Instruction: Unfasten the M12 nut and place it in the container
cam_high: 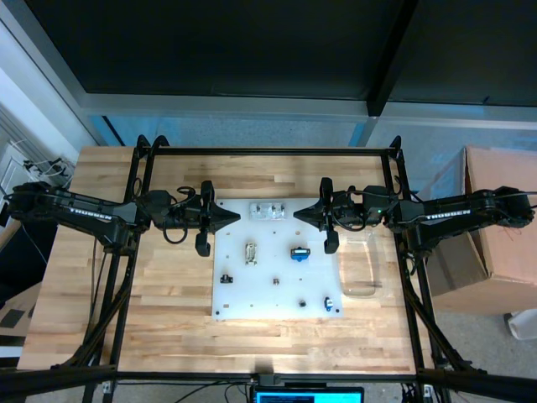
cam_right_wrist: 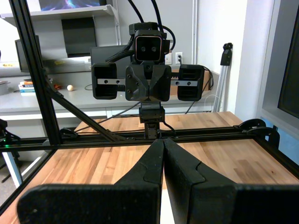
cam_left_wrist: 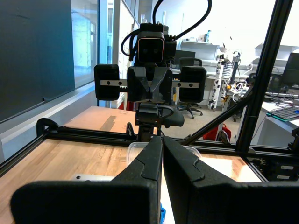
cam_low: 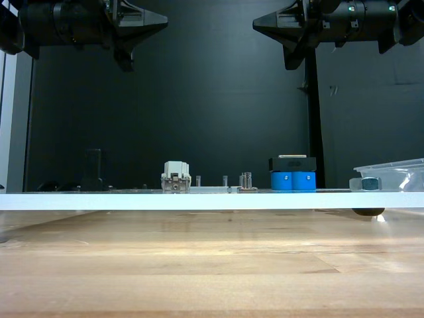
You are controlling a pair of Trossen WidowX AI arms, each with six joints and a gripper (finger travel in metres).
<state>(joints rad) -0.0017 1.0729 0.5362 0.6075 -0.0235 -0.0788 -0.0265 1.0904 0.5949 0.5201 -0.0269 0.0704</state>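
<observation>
A cardboard box sits beside the wooden table.

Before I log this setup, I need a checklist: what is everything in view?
board: one, white, on the wooden table.
container: one, clear, right of the board.
M12 nut: one, silver, on its stud, board's near right edge, outside the container.
connector: one, grey, mid-board.
blue block: one, blue, mid-board.
cardboard box: one, brown, right of the table.
left gripper: one, black, shut, high above the board's far left.
right gripper: one, black, shut, high above the board's far right.
</observation>
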